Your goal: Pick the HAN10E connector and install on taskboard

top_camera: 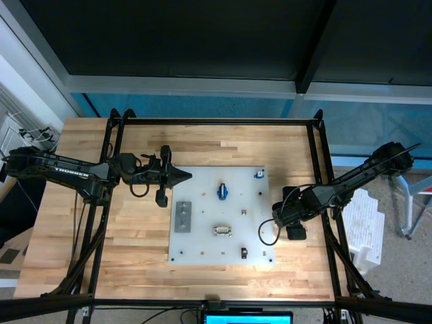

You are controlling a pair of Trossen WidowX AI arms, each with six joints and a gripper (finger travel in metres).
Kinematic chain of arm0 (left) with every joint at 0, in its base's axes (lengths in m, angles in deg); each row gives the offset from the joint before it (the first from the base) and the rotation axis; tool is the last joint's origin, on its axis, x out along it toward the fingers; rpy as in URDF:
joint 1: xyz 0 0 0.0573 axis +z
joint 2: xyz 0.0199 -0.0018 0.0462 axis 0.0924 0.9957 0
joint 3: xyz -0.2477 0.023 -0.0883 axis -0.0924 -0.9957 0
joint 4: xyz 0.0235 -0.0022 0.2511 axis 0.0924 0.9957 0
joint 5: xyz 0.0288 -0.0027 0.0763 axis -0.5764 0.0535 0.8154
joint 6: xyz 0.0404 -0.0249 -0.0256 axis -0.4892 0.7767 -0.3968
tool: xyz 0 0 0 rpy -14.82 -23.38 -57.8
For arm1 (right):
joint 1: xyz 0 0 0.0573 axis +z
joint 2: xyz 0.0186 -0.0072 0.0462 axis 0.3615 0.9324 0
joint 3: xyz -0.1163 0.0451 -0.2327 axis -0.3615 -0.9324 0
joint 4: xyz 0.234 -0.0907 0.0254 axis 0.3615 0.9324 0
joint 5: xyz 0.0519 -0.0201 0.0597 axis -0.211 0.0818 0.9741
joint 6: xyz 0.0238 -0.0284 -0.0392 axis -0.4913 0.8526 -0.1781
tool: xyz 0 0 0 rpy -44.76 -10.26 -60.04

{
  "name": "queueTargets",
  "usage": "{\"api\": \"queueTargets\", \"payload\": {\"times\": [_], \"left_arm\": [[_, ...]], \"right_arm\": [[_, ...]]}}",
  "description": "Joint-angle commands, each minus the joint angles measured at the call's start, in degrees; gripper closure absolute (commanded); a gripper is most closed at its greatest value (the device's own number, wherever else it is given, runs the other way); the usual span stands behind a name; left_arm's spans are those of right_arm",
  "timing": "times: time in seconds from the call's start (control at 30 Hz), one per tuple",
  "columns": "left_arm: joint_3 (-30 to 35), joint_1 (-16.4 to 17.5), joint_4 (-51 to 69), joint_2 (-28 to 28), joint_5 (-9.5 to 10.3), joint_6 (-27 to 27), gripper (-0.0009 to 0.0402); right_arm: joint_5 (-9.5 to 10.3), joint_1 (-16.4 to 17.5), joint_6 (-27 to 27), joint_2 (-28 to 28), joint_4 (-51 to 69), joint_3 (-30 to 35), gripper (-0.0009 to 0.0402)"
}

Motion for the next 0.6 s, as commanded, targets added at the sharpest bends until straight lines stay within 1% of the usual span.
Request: {"api": "queueTargets", "payload": {"times": [0.03,0.27,0.6], "left_arm": [[0.0,0.0,0.0,0.0,0.0,0.0,0.0392],[0.0,0.0,0.0,0.0,0.0,0.0,0.0392],[0.0,0.0,0.0,0.0,0.0,0.0,0.0392]], "right_arm": [[0.28,-0.1,0.0,0.4,-1.4,-0.6,0.0089],[0.61,-0.3,0.2,1.3,-3.5,-2.0,0.0093],[0.5,-0.3,0.2,1.2,-3.6,-2.4,0.0139]]}}
